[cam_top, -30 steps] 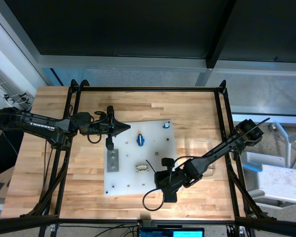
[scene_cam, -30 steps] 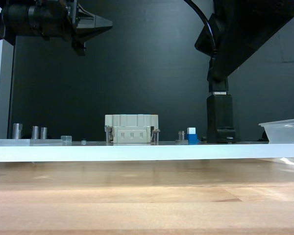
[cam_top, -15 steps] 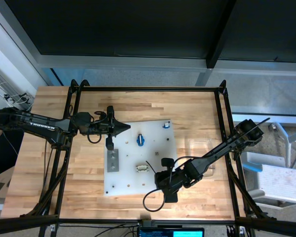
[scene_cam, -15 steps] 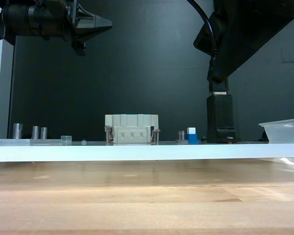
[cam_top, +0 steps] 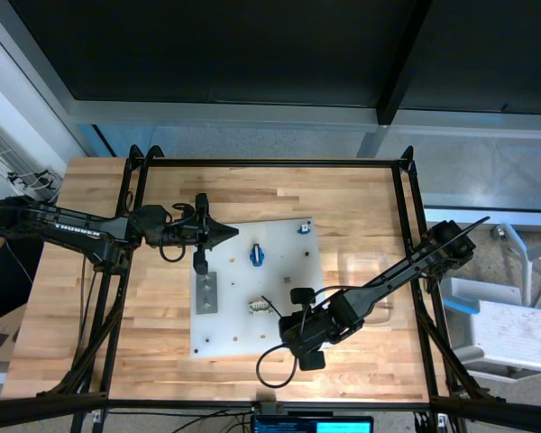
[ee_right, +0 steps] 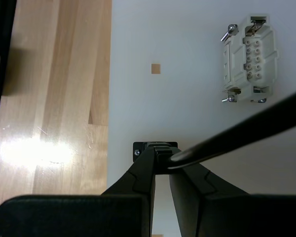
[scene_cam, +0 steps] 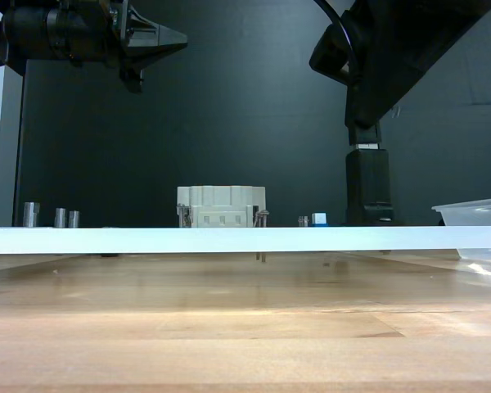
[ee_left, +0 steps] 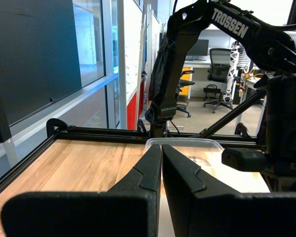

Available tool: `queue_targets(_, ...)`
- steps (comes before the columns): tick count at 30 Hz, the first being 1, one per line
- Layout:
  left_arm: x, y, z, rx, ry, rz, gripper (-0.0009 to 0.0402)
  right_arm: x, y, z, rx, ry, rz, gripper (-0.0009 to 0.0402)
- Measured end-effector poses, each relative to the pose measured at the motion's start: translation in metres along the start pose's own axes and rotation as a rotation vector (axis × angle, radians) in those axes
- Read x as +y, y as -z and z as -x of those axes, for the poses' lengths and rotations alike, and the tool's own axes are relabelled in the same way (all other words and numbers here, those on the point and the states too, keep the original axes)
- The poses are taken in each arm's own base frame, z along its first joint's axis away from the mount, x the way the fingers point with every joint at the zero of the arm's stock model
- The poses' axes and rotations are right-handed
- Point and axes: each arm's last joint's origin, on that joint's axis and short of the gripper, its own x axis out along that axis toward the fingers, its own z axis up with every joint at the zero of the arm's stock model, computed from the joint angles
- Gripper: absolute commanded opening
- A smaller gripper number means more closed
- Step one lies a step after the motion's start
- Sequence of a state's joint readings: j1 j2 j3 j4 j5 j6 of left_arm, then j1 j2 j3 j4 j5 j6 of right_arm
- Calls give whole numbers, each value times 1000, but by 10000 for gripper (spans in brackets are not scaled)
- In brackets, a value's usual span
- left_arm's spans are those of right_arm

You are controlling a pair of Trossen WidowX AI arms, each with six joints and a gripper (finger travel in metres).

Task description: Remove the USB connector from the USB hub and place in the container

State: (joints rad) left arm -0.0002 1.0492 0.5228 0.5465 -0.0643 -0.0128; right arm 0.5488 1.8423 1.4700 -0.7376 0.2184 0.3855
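Grip made on the plug; the pull out of the socket is the job in hand.

Above the far-left edge of the white square board (cam_top: 225,336), my left claw (cam_top: 232,234) hangs parked, its fingers pressed together on nothing. Over the board's near-right part, just past the beige-and-silver rectangular connector (ee_right: 247,59), my right claw (ee_right: 160,157) points straight down. It is pinched almost closed on the plug of the thin black USB connector (ee_right: 237,132), which sits in the tiny black square USB hub (ee_right: 143,146), its cable trailing away. I judge the pull should run straight along the plug's axis, firm and untwisted, watching that the board does not rise with it. The clear plastic container (scene_cam: 475,213) lies just beside the board's right edge.
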Motion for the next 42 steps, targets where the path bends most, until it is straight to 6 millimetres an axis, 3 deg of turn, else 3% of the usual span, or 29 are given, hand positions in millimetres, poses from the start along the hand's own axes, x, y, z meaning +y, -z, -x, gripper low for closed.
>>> queue_targets(14,0,0,0,-1,0,0,1,0,4,-3,-1,-6,0,0)
queue_targets(28,0,0,0,0,0,0,1,4,26,0,-127,3,-39,0)
queue_targets(42,0,0,0,0,0,0,1,4,36,14,-212,10,-58,0)
